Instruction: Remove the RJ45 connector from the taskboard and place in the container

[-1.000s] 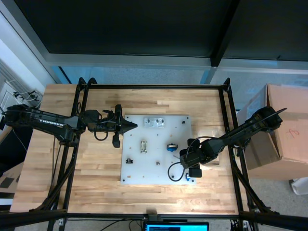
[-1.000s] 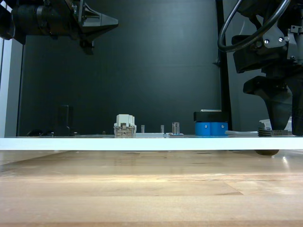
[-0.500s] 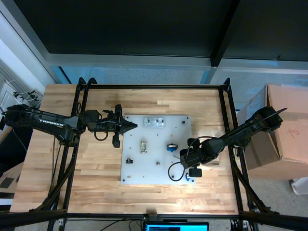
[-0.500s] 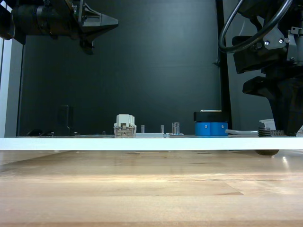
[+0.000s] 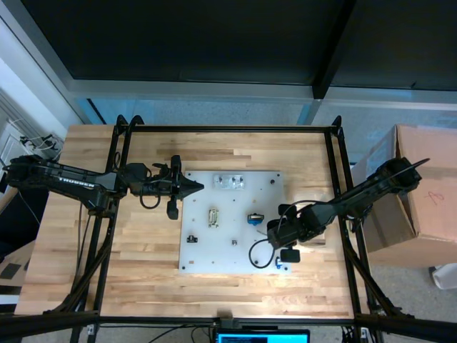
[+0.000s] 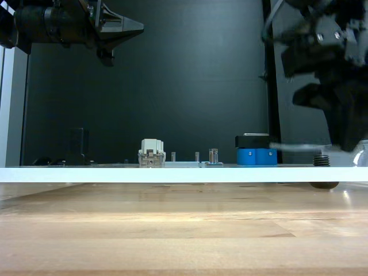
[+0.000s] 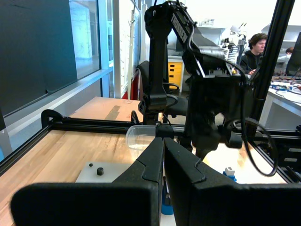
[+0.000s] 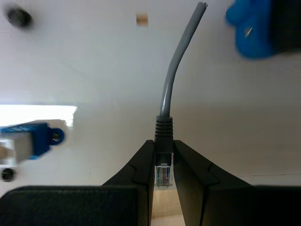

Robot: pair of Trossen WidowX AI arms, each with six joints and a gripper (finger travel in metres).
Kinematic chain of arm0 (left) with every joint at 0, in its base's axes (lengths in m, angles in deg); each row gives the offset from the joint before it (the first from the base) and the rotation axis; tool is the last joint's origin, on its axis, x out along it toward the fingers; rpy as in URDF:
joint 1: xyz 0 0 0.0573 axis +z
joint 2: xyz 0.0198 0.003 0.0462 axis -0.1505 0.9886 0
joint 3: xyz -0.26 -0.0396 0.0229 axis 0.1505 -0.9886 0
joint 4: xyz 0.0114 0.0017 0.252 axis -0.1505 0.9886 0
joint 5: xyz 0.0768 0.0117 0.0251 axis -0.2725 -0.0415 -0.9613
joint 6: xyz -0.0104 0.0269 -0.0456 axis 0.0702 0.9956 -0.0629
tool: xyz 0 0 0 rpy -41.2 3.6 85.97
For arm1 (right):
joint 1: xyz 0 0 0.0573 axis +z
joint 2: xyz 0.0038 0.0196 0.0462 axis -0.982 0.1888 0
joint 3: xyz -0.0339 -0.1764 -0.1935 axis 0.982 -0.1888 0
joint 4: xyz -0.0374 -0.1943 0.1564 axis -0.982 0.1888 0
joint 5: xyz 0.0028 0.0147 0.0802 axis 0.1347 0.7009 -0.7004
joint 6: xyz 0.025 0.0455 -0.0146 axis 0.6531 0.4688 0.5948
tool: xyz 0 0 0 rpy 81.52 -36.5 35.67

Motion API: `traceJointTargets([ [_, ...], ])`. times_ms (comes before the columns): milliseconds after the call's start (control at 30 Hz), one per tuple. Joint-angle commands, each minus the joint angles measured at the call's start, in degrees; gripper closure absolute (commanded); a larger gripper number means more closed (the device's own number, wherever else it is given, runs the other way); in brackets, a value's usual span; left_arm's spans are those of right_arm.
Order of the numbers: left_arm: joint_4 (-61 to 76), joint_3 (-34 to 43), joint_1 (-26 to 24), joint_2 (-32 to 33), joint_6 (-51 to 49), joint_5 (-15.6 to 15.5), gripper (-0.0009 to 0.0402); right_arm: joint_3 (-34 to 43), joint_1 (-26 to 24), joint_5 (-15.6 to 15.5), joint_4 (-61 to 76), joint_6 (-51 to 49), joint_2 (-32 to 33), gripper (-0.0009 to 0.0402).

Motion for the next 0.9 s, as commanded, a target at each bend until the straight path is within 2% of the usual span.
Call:
traceJointTargets([
  [33, -0.02, 0.02, 0.02, 0.02, 0.02, 0.0, 0.0393, 0.68, 0.02, 0.11, 1.36, 0.0, -2.16, 0.0391],
  [400, -0.02, 0.02, 0.02, 0.02, 0.02, 0.0, 0.0393, 0.28, 0.02, 0.13, 13.44, 1.22, -13.31, 0.0392],
  [733, -0.02, 0.02, 0.0, 0.02, 0.02, 0.0, 0.0393, -4.63, 0.07, 0.13, 21.9, 3.74, -23.85, 0.0391],
  [800, -0.02, 0.02, 0.02, 0.02, 0.02, 0.0, 0.0393, -5.75, 0.07, 0.13, 22.69, 3.8, -25.44, 0.0384],
  [900, -0.02, 0.02, 0.02, 0.02, 0.0, 0.0, 0.0393, -7.06, 0.07, 0.11, 23.02, 4.9, -26.84, 0.0352],
])
